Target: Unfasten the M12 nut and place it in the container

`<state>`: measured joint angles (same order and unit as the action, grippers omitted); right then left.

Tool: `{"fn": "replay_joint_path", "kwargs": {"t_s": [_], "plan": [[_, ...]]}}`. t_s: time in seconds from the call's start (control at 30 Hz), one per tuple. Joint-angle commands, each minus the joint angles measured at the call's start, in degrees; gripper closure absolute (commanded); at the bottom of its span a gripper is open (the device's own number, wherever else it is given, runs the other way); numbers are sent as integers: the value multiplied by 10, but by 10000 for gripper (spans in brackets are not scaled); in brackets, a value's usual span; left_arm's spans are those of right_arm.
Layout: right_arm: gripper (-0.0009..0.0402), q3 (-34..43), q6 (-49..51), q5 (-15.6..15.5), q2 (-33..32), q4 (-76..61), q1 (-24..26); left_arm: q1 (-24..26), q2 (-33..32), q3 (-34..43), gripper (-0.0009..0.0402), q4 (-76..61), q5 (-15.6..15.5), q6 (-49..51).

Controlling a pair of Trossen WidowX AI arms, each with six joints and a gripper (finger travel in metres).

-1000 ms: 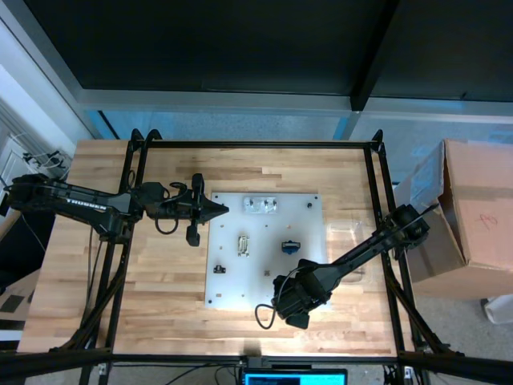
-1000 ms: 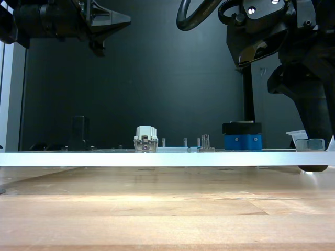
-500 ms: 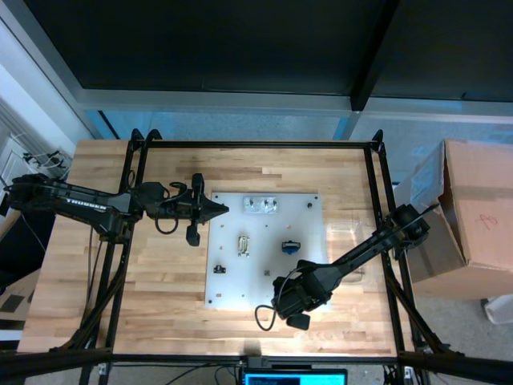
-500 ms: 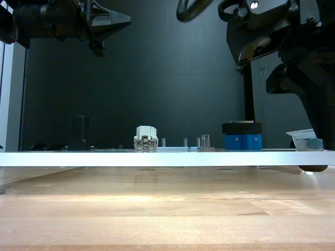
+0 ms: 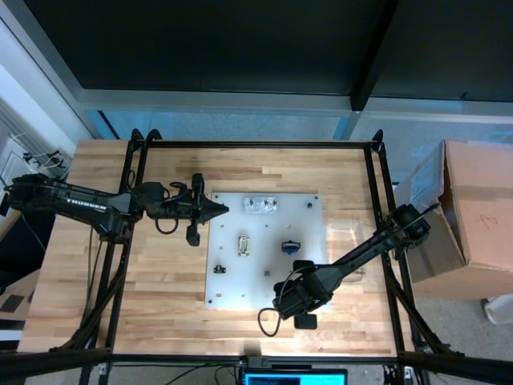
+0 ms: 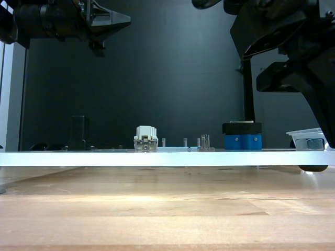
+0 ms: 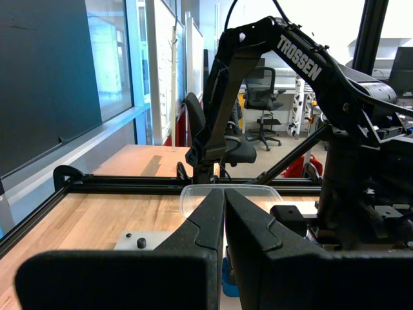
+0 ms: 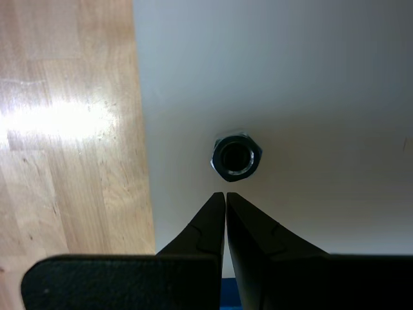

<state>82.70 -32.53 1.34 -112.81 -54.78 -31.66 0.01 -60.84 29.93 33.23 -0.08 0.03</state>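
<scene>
**Nut left free on the board, just beyond the clenched right gripper**

One wooden table (image 5: 160, 273) is seen, with one cardboard box (image 5: 473, 216) standing off its right edge. One white board (image 5: 232, 289) is laid mid-table.

Two arms are counted. The left arm (image 5: 72, 200) is stretched in from the left edge, and the right arm (image 5: 361, 249) is reached down from the right edge to the board's near right corner.

One clear container (image 7: 251, 191) is placed on the table just beside the board's right edge. On the board, one blue block (image 6: 242, 140) and one white connector (image 6: 146, 138) are seen.

Two grippers are counted. The left gripper (image 7: 224, 194) is held high over the board's left edge, and its fingers are pressed together on nothing. The right gripper (image 8: 225, 195) is pointed straight down at the board close to its near edge. Its fingers are likewise closed tip to tip, with nothing between them.

One M12 nut (image 8: 237, 157) is seen. It is not held. It lies flat on the white board, bore upward, just beyond the right gripper's fingertips and apart from them. In the low view it is shown at board level beside that gripper. It is well apart from the container. The bore is dark and no ribs are shown, so whether it is on its stud cannot be told.
</scene>
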Motion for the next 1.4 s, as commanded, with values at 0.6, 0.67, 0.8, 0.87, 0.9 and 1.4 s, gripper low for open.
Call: {"fn": "replay_joint_path", "kwargs": {"t_s": [0.6,0.67,0.8,0.87,0.9,1.4], "plan": [[389,-2,297,1,16,-2,-5,0,0,0,393,0,0,0],[389,-2,306,1,16,-2,-5,0,0,0,393,0,0,0],[389,-2,305,1,16,-2,-5,0,0,0,393,0,0,0],[389,-2,305,1,16,-2,-5,0,0,0,393,0,0,0],[389,-2,305,1,16,-2,-5,0,0,0,393,0,0,0],[389,-2,-16,1,52,-2,-5,0,0,0,393,0,0,0]]}}
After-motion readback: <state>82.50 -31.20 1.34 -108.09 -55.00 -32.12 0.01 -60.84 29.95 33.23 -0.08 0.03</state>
